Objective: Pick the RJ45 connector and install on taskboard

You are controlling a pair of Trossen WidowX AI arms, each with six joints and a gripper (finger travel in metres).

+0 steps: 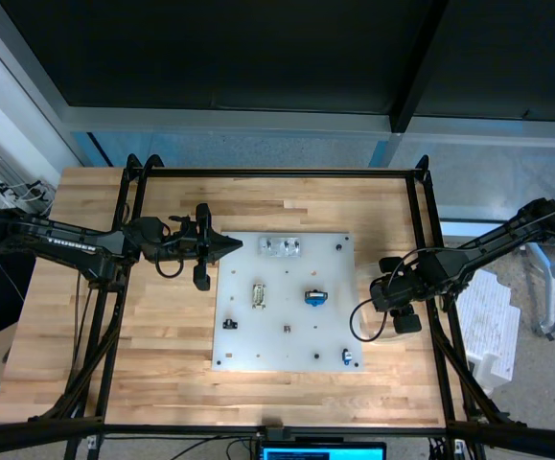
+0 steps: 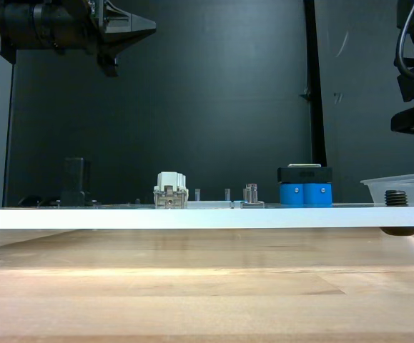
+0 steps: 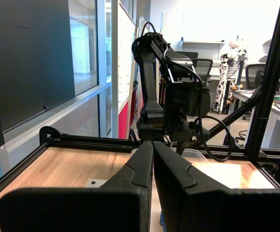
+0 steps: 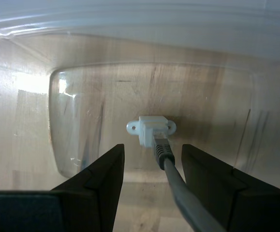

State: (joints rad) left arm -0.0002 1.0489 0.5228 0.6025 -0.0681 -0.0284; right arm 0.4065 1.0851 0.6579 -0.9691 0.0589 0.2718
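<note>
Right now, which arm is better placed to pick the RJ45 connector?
Right. The right gripper is open over the clear tray, the RJ45 connector lined up between its jaws. The left gripper is shut, raised near the left edge of the taskboard.

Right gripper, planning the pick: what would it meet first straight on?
Probably the RJ45 connector in the clear tray, before the open right gripper. Left gripper hangs shut, high by the taskboard.

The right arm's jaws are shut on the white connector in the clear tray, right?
No: the right wrist view shows the right gripper above the clear tray, jaws open, the RJ45 connector lying ungripped in it. The left gripper, shut, hangs above the left edge of the taskboard.
</note>
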